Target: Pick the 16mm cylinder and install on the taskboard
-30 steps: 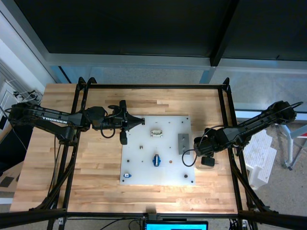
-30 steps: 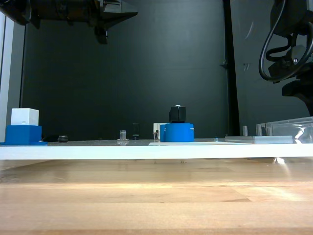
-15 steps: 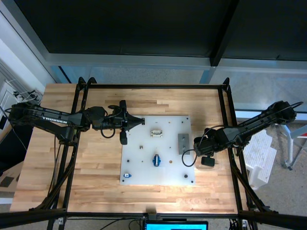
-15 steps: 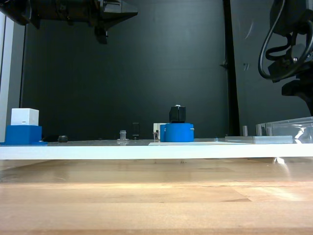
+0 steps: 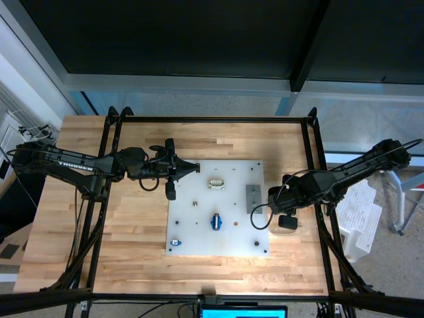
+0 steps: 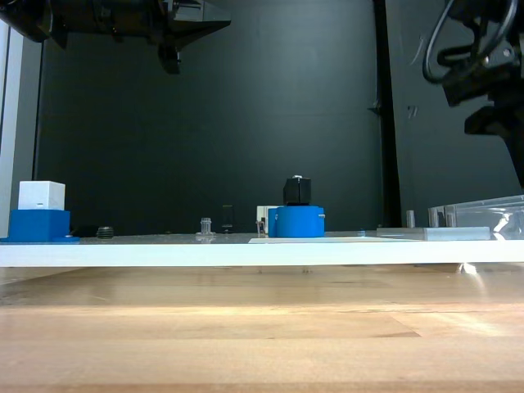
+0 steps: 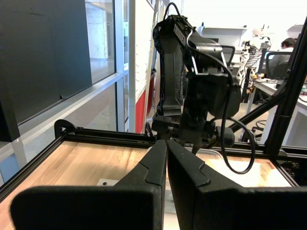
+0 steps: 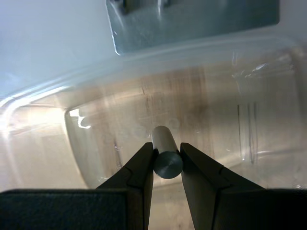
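Right jaws hold 16mm cylinder [image 8: 167, 155] over tray [image 6: 490, 211]; left jaws overhang taskboard [image 5: 199, 237].

A wooden desk [image 5: 132, 252] is enclosed by a black tubular frame [image 5: 212, 120]. A clear plastic tray [image 6: 491, 214] rests on the desk near its right edge. A lit screen [image 5: 243, 311] shows at the near edge. White papers [image 5: 361, 212] lie outside the right frame rail. A dark panel [image 5: 199, 33] stands behind the desk.
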